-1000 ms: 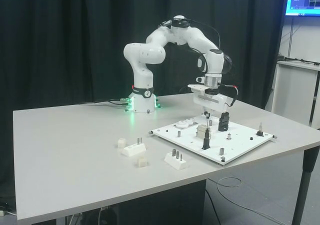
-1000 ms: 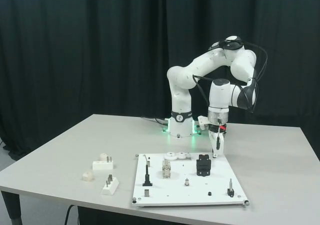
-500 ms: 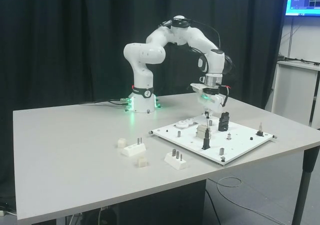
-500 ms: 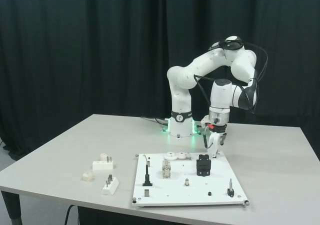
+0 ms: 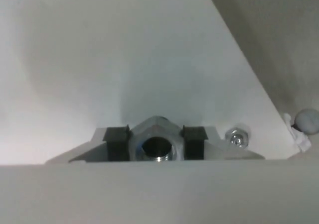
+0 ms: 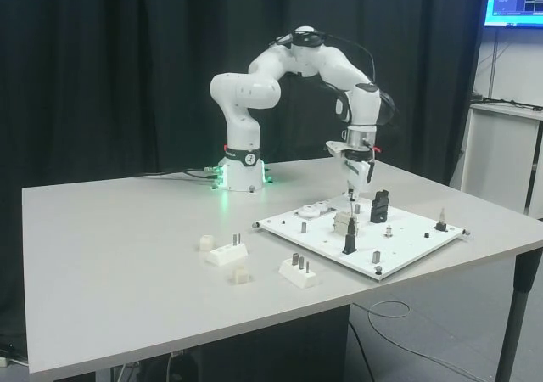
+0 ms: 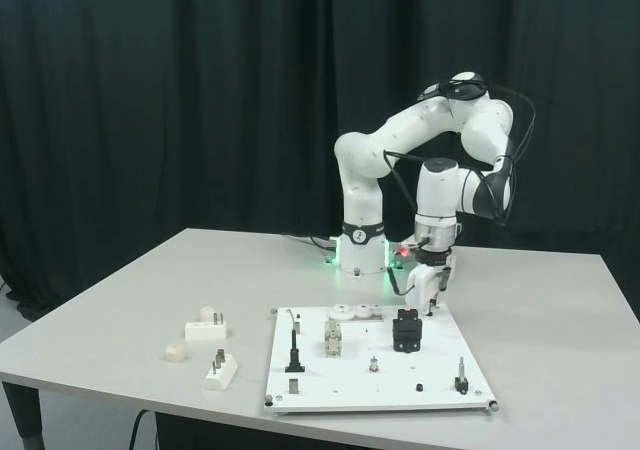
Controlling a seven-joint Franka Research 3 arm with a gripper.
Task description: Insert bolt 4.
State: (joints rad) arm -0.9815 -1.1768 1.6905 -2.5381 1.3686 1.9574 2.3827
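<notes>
In the wrist view my gripper point(image 5: 156, 143) is shut on a grey hex-headed bolt point(image 5: 150, 129), with a black pad point(image 5: 117, 142) on each side of the head. Below it lies the white assembly board point(image 5: 124, 59), and a small threaded nut hole point(image 5: 237, 137) sits close beside the bolt near the board's corner. In both room views the gripper point(image 6: 356, 175) point(image 7: 429, 303) hangs low over the back edge of the board point(image 6: 407, 246) point(image 7: 390, 385), just behind a black block point(image 6: 379, 206) point(image 7: 406, 330). The bolt itself is too small to make out there.
White holder blocks with upright pins point(image 6: 226, 253) point(image 6: 299, 270) point(image 7: 205, 327) point(image 7: 220, 370) stand on the grey table left of the board. Several small fixtures point(image 6: 345, 227) point(image 7: 333, 338) rise from the board. A board corner foot point(image 5: 305, 120) shows. A white cabinet point(image 6: 501, 153) stands beyond the table.
The wrist has turned about its vertical axis, so the hand now faces another way. It has stayed over the board's back edge, shifting slightly toward the arm's base.
</notes>
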